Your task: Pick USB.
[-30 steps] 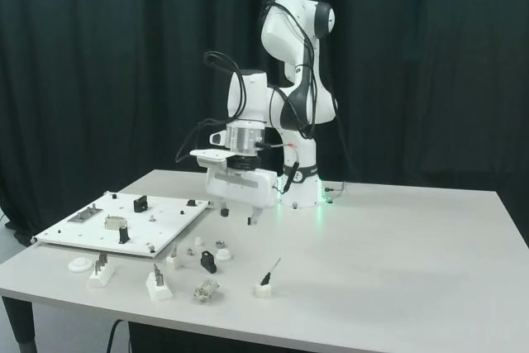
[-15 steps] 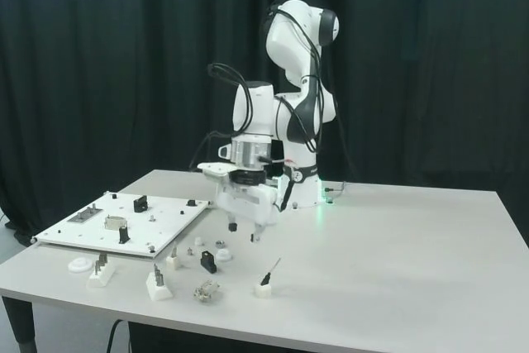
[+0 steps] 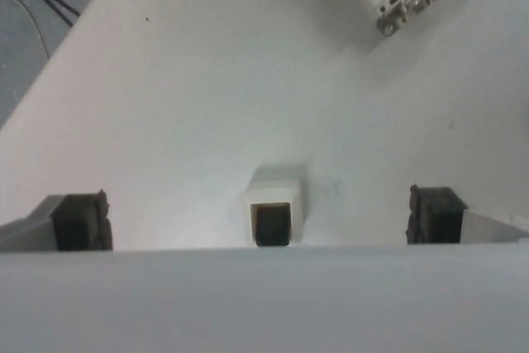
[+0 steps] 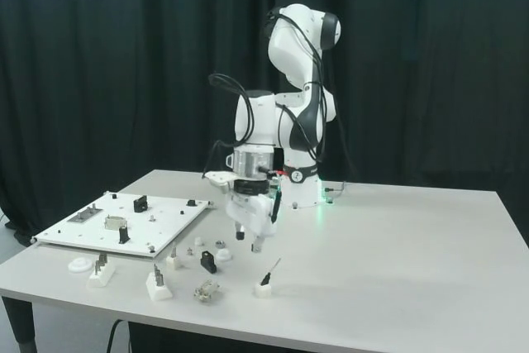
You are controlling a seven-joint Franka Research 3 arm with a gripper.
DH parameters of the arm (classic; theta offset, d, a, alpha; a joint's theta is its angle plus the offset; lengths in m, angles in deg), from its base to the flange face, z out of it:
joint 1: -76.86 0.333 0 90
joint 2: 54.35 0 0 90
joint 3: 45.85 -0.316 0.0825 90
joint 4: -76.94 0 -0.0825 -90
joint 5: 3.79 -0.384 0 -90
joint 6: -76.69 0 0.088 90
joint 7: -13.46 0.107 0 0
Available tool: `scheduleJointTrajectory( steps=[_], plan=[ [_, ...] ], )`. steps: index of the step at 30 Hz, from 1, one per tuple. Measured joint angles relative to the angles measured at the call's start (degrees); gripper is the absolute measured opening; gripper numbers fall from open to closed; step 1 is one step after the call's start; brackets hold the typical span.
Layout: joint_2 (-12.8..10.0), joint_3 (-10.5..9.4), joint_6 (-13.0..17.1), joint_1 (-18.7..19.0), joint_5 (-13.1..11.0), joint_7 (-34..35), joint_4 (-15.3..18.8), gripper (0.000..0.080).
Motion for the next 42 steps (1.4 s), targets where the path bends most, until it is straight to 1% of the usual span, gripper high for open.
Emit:
scheduleJointTrajectory(
  steps=[5, 14, 26, 34, 42],
  plan=[
    [-0.9, -0.60, 0.0, 0.0, -0.8, 0.6, 0.0, 0.0800],
    [-2.7, -1.90, 0.0, 0.0, -0.8, -0.1, 0.0, 0.0800],
    [-5.1, -2.33, 0.1, 0.0, -0.8, -3.8, -0.1, 0.0800],
    [-6.6, -3.16, 1.2, -0.2, -0.8, -4.8, -0.1, 0.0800],
    [-8.2, -3.87, 2.9, -0.4, -0.8, -4.8, -0.3, 0.0800]
  ],
)
